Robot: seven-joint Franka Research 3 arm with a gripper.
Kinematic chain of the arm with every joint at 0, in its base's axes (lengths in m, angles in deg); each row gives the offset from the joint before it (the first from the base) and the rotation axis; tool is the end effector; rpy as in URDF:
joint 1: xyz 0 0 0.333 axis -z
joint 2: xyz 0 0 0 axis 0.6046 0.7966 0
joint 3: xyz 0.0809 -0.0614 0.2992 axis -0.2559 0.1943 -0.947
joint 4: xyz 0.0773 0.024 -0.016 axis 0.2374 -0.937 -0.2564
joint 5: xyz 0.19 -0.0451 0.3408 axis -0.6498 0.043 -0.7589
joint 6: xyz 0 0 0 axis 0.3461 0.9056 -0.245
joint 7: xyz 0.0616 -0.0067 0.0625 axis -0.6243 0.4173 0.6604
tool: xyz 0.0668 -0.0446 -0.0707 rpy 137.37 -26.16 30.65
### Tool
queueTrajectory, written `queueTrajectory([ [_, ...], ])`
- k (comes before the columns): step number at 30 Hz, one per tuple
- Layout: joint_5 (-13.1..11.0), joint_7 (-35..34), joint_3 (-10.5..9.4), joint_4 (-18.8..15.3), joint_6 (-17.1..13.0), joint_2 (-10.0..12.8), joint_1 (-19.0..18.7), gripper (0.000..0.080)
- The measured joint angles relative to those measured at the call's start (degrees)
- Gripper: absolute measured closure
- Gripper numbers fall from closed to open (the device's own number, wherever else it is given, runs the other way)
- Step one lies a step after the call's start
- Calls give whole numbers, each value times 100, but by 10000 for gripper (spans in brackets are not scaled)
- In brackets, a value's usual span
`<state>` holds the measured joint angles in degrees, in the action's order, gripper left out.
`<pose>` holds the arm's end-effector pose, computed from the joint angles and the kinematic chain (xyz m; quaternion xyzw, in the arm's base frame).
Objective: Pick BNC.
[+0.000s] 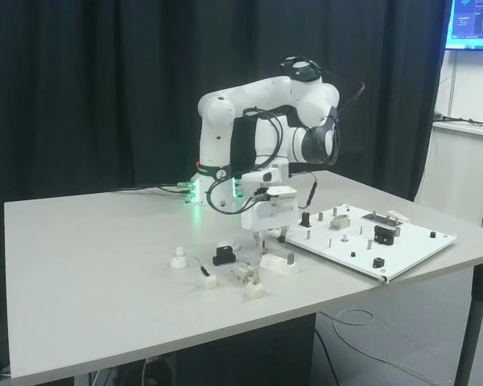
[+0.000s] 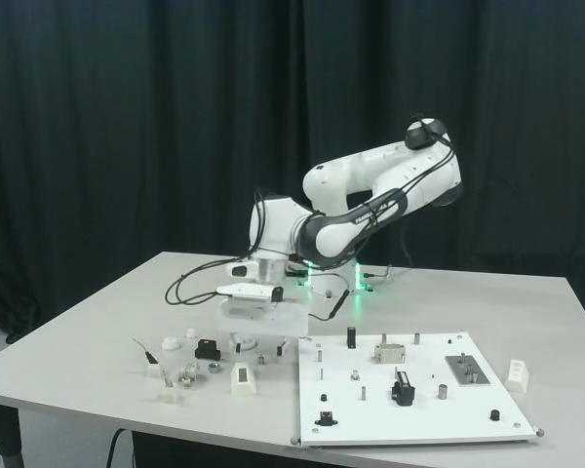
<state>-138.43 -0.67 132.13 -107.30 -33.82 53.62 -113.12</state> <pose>0.4930 -0.0581 0.2012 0.9709 -0.2134 0.1085 0.0088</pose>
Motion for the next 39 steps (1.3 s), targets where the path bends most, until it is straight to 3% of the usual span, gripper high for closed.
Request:
queueTrajectory([
  [9,110,-123,265,5,76,-16,-120,5],
  [21,522,-763,599,220,163,-22,-168,3],
  [32,1117,-2247,907,548,381,-38,-65,3],
  [39,1318,-3326,1040,781,610,-38,172,3],
])
